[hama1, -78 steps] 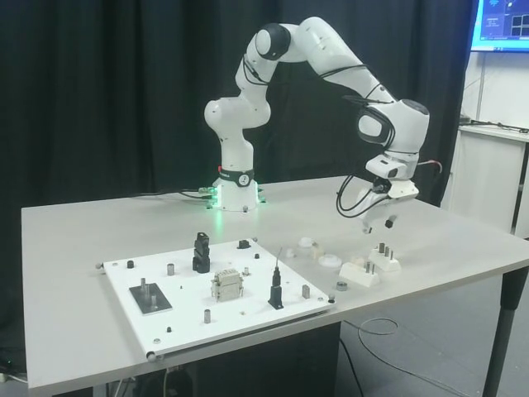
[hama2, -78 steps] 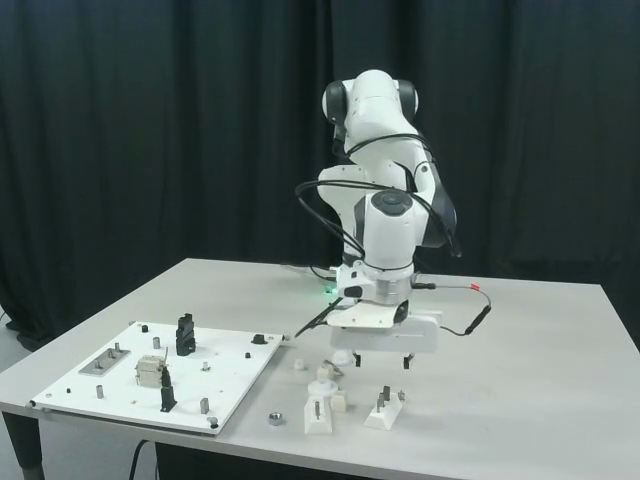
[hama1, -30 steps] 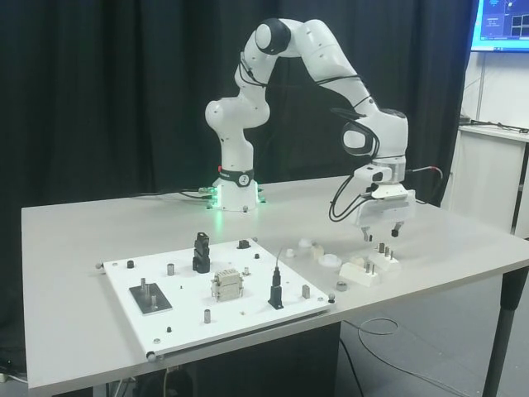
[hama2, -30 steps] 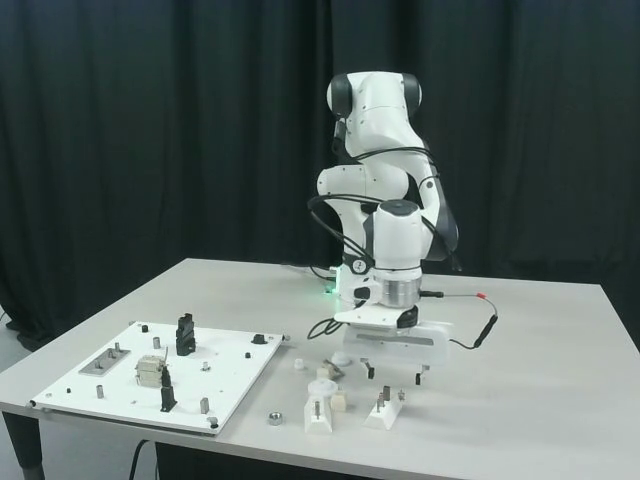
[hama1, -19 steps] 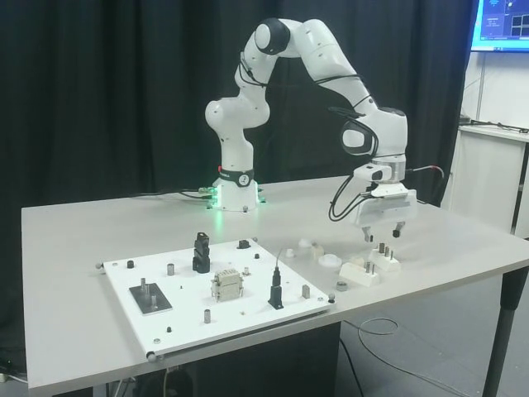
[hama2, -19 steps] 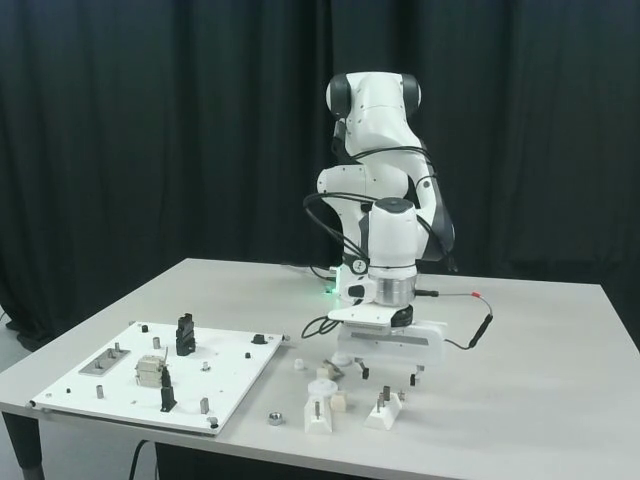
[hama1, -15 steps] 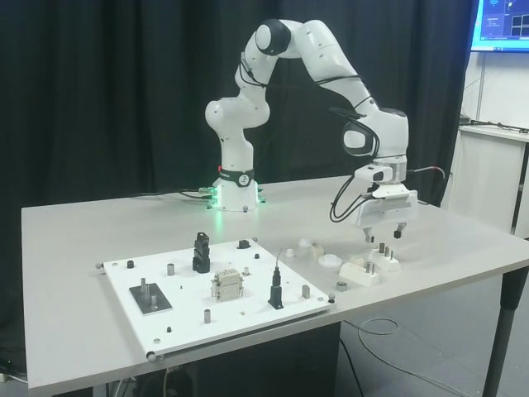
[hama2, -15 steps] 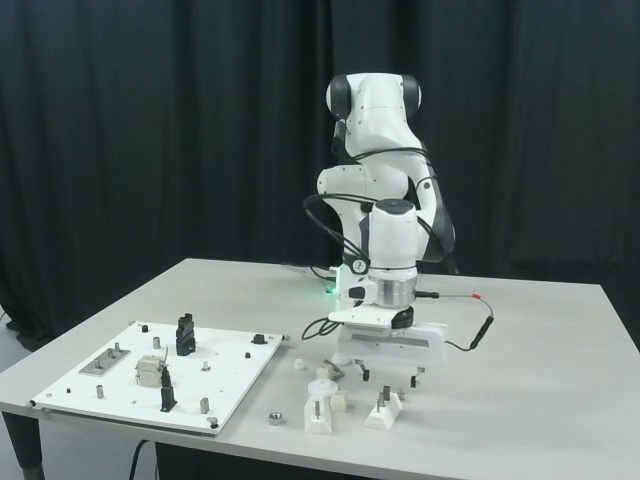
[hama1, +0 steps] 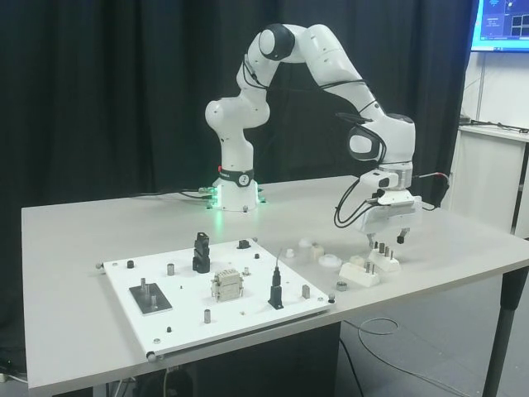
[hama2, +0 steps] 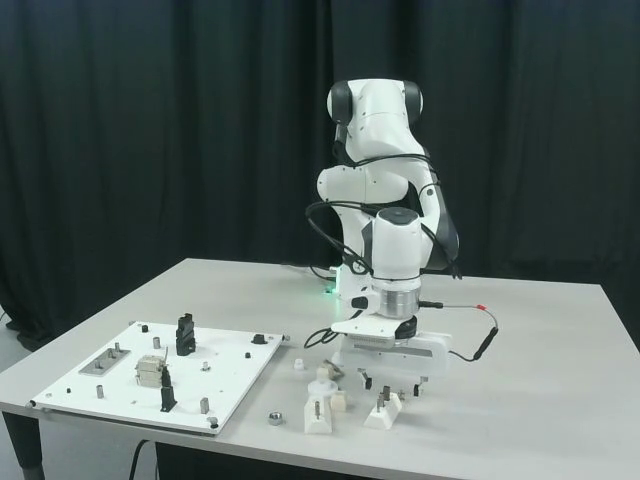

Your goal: Pick square peg 3.

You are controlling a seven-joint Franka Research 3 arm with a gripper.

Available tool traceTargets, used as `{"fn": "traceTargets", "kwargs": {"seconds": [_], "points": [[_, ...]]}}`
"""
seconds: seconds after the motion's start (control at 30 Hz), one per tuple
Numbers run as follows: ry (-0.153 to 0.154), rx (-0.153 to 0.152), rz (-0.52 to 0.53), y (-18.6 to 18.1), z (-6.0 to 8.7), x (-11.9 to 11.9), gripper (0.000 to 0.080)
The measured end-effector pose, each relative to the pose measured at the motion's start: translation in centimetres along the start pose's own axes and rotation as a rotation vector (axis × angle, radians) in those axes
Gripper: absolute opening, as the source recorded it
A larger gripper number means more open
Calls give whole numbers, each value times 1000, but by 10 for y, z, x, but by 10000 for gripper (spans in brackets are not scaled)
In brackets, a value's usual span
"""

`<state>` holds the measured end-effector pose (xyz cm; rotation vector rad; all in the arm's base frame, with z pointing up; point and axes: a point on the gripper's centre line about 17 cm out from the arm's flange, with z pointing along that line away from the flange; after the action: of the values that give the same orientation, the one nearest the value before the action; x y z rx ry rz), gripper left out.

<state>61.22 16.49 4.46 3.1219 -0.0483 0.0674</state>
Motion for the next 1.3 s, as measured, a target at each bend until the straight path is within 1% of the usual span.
{"fn": "traceTargets", "kwargs": {"seconds": [0.13, 0.33, 0.5, 0.73, 0.77, 0.83, 1.03, 1.07, 1.23, 1.27, 1.3], "points": [[-18, -6, 0, 1, 2, -1, 800], [-34, -12, 0, 1, 5, -2, 800], [-40, -14, -3, 1, 6, -3, 800], [-56, -20, -13, 3, 9, -8, 800], [-58, -20, -15, 4, 10, -9, 783], [-62, -21, -21, 4, 11, -10, 783], [-66, -23, -30, 5, 12, -10, 783], [-66, -23, -31, 5, 11, -10, 478], [-66, -24, -33, 6, 9, -8, 478], [-66, -25, -33, 7, 8, -7, 312], [-66, -25, -33, 7, 8, -6, 312]]}}
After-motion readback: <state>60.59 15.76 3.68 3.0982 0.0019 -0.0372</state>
